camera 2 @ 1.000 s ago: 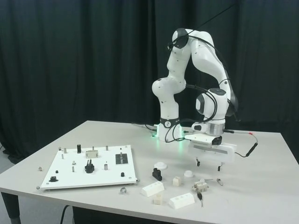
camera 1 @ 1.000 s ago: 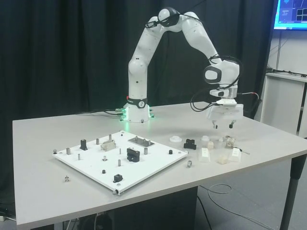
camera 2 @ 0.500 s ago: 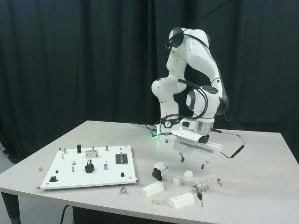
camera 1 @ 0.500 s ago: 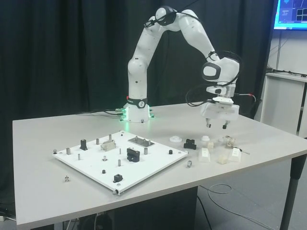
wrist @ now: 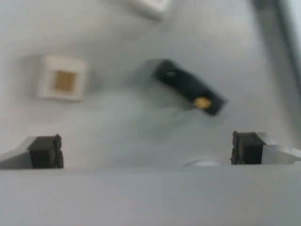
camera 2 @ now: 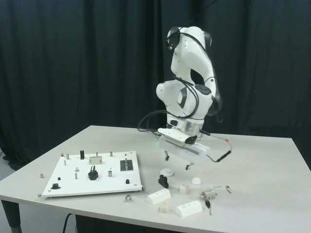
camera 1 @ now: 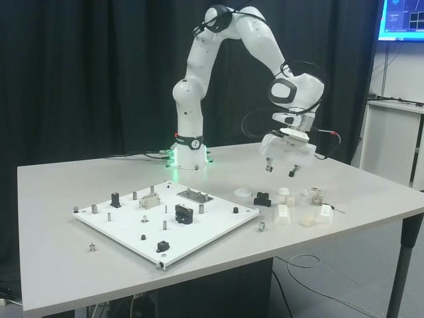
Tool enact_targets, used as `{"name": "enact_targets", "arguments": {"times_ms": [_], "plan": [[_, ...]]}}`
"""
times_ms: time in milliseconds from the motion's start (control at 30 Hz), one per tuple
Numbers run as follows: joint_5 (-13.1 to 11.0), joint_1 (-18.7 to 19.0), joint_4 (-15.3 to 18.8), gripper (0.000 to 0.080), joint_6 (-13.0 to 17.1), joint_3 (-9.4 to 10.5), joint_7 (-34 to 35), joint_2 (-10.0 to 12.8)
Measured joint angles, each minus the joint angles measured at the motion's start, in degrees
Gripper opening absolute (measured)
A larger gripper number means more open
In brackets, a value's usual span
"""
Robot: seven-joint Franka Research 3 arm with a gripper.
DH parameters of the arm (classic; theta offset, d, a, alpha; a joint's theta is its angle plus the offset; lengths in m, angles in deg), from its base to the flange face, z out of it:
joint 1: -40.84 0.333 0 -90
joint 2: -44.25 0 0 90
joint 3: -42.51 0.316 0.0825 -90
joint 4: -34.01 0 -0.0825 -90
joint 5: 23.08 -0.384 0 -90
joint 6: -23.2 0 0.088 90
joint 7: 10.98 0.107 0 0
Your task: Remove round peg 2.
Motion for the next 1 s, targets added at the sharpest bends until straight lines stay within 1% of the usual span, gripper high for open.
{"name": "enact_targets", "arguments": {"times_ms": [67,167,267,333,500,600,700,767,1000], "plan": [[1.62,-2.71,0.13,0.0800,-0.39,1.62,-0.33,-0.72],[3.85,-7.65,0.50,0.0800,-0.75,4.85,-1.30,-1.83],[5.66,-13.38,1.08,0.0800,-0.81,8.82,-2.29,-2.92],[6.76,-17.77,1.45,0.0800,-0.81,11.91,-3.19,-3.59],[8.38,-28.30,1.94,0.0800,-0.80,19.27,-6.09,-4.57],[8.83,-33.66,2.20,0.0800,-0.72,22.75,-7.86,-4.88],[9.12,-37.67,2.49,0.0800,-0.47,24.93,-9.78,-5.07],[9.27,-39.47,2.66,0.0800,-0.13,25.54,-11.00,-5.11],[10.21,-43.22,2.90,0.0800,0.76,25.40,-14.66,-5.12]]}}
